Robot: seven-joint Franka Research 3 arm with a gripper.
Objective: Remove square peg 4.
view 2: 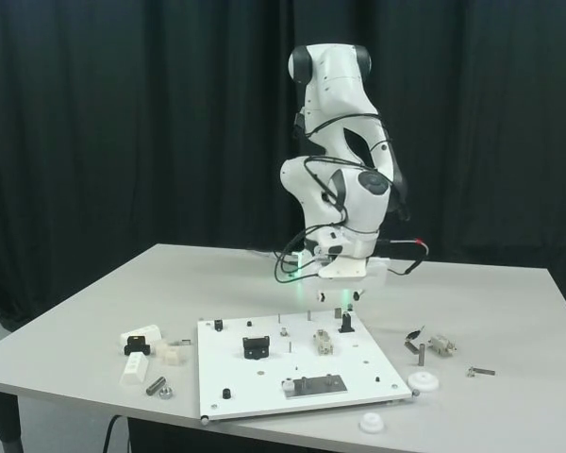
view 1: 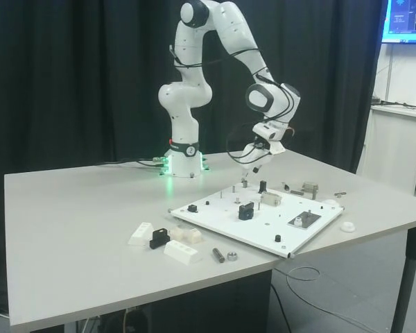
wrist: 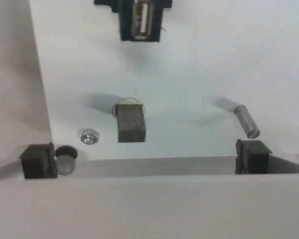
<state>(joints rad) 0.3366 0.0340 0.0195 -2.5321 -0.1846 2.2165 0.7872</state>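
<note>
We see square peg 4, a short grey block of square section, standing upright in the white board. In the room views it appears as a small upright post near the board's far edge.

The white arm bends forward, wrist tilted down, claw spread wide.

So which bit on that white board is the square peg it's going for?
Find the white board on the grey table, then the gripper hanging above its far edge. In the wrist view, the square peg stands between the fingertips: a blocky, flat-sided stub, unlike the slim round pin beside it.
</note>
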